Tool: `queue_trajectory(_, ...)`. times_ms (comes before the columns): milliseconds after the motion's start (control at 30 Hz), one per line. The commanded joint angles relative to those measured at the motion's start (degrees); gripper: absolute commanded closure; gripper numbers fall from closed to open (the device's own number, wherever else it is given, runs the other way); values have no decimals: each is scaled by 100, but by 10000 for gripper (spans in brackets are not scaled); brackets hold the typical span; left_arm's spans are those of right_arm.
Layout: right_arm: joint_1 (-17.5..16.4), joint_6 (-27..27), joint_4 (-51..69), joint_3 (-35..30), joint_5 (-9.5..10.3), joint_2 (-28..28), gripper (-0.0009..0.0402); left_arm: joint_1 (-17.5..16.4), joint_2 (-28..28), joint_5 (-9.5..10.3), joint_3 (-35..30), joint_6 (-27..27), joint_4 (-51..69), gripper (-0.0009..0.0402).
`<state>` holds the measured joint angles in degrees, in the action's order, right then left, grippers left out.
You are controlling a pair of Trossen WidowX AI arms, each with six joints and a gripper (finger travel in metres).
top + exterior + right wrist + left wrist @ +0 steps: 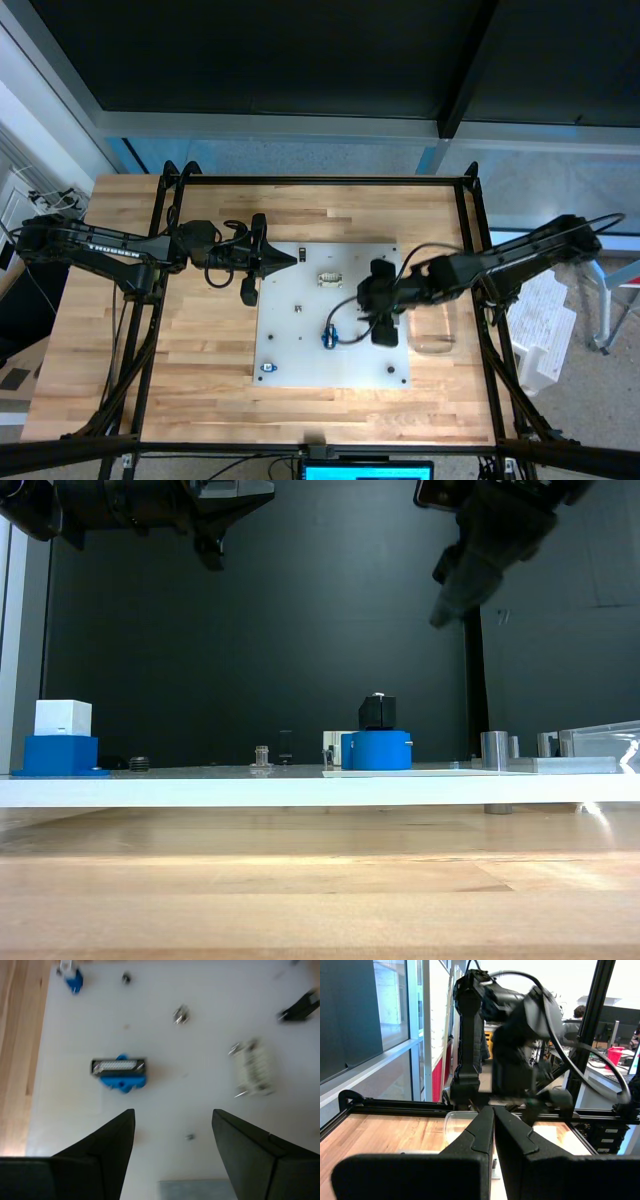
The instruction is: Pick the 16mm cylinder and install on the taskboard
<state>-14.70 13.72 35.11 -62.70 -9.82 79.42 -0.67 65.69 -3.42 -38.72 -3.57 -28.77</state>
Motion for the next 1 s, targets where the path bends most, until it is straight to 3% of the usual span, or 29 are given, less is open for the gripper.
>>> queue_trajectory(33, 299, -348, -28, -15, 105, -330, 202, -2, 2, -2, 0, 0, -2, 393)
queue_trajectory(300, 1091, -1051, -280, -55, 595, -846, 251, 0, 2, -2, 0, 0, -2, 393)
queue_trajectory(567, 1652, -1316, -1648, 236, 1266, -1154, 338, -2, 2, -2, 0, 0, -2, 393)
queue_trajectory(733, 1681, -1375, -2706, 627, 1292, -1279, 394, 0, 2, -2, 0, 0, 0, 393)
queue_trajectory(1000, 1641, -1246, -4916, 1661, 1281, -1526, 392, 0, 2, -2, 0, 0, 0, 393)
